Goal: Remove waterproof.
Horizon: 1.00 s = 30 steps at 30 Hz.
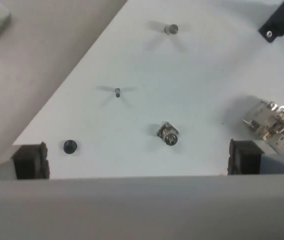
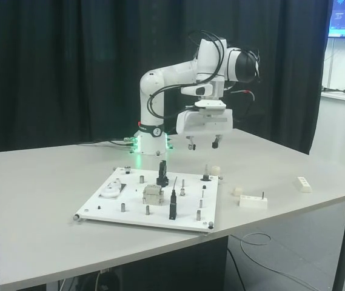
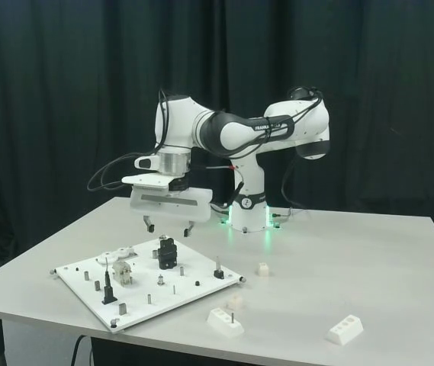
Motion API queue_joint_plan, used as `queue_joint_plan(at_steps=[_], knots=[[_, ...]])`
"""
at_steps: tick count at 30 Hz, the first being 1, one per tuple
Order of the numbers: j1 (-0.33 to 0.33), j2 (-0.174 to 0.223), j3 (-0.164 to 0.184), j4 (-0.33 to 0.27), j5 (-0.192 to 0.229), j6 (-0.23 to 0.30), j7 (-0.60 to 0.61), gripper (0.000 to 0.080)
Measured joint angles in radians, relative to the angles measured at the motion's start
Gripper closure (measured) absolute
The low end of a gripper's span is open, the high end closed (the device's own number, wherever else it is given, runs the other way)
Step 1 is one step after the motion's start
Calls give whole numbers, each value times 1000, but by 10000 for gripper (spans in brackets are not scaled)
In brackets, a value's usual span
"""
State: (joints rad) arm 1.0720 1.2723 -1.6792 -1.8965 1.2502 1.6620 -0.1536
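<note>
Well, the claw (image 2: 201, 143) hangs above the far part of the white board (image 3: 79, 293), its two black fingers (image 1: 30, 161) spread wide apart with nothing between them. The waterproof connector (image 1: 168, 134) (my best guess at which part is meant: the small metal socket on the board) sits below, roughly midway between the fingertips in the wrist view, upright and untouched.

What could go wrong is mostly a matter of crowding. The multi-pin connector (image 1: 275, 127) lies near it, and a thin pin (image 1: 118, 92) and a black knob (image 1: 70, 146) stand not far off; a descent slightly off centre might clip one of them. The socket is small, so the fingers could slip off, and a pull might lift the board if it is not fastened.

The grey table (image 2: 39, 182) also carries white blocks (image 3: 345, 329) off the board. Black curtains close the room behind, and green light glows at the arm's base (image 3: 248, 219).
</note>
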Motion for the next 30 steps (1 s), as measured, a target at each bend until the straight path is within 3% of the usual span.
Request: queue_joint_plan(at_steps=[30], knots=[[-28,-14,-17,30,8,-11,-155,3]])
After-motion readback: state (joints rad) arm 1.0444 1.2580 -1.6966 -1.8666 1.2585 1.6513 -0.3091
